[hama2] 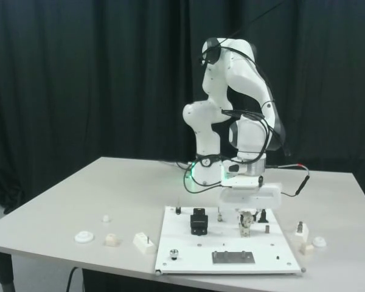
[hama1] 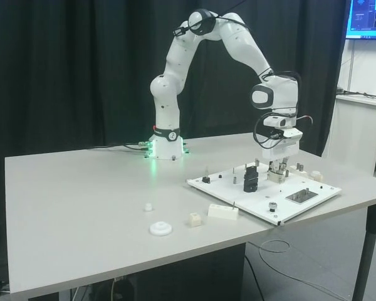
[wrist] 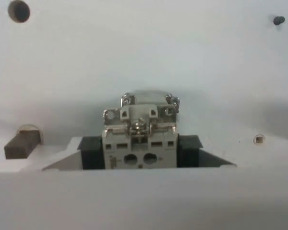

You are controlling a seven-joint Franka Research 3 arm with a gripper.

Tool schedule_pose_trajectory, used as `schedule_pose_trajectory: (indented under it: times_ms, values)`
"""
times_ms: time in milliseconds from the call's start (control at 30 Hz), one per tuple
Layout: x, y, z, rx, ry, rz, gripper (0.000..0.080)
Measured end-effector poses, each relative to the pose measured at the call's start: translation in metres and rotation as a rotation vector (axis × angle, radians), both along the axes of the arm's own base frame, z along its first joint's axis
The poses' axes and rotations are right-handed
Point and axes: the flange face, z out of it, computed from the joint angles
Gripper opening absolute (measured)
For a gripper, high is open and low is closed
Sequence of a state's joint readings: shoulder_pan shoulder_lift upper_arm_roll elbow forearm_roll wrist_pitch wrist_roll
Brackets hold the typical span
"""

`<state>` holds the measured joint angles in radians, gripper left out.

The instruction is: Insert waterproof.

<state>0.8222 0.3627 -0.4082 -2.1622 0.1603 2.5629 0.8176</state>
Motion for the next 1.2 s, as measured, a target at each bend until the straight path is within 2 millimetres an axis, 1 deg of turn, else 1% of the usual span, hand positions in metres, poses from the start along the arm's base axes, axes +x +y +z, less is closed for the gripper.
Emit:
schedule_pose_trajectory:
  times_ms: [600,833,1200]
  values:
    - [0.0022,-0.008,-0.0007,0.01,0.005,-0.027,0.0322]
    - [0.0021,-0.008,-0.0008,0.008,0.006,0.01,0.0322]
    - [0.0016,-0.0075,-0.0011,0.021,0.01,0.008,0.0322]
